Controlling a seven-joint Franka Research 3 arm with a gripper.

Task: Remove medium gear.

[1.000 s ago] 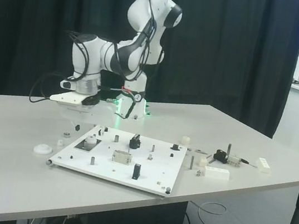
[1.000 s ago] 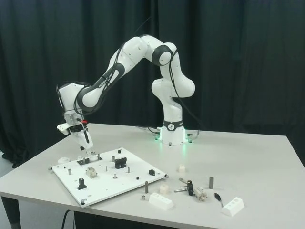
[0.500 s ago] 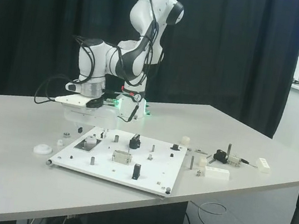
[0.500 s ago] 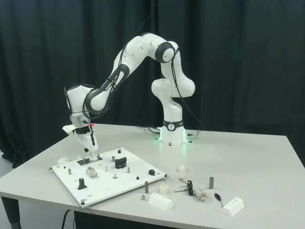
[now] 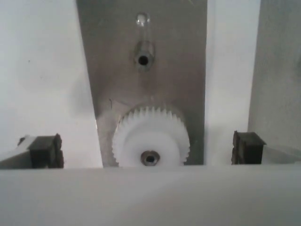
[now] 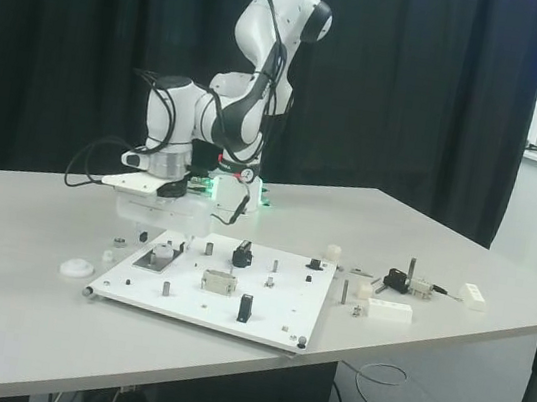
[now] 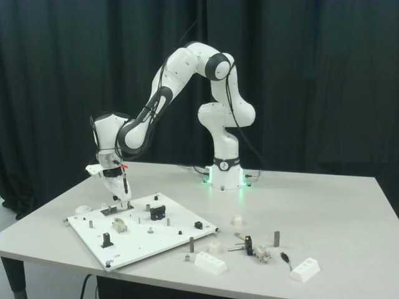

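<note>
While the gripper (image 5: 149,149) hovers above the white medium gear (image 5: 151,143), seated on its shaft on the grey plate (image 5: 141,84), the fingers (image 5: 45,151) stand wide either side, untouching. Approach step is in hand; the next move appears to call for descent, closure on the teeth, then a straight lift.

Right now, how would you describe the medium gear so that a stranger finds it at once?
Find the white board on the grey table, then the grey metal plate near its corner. The medium gear sits there under the gripper: white, round, toothed.
</note>
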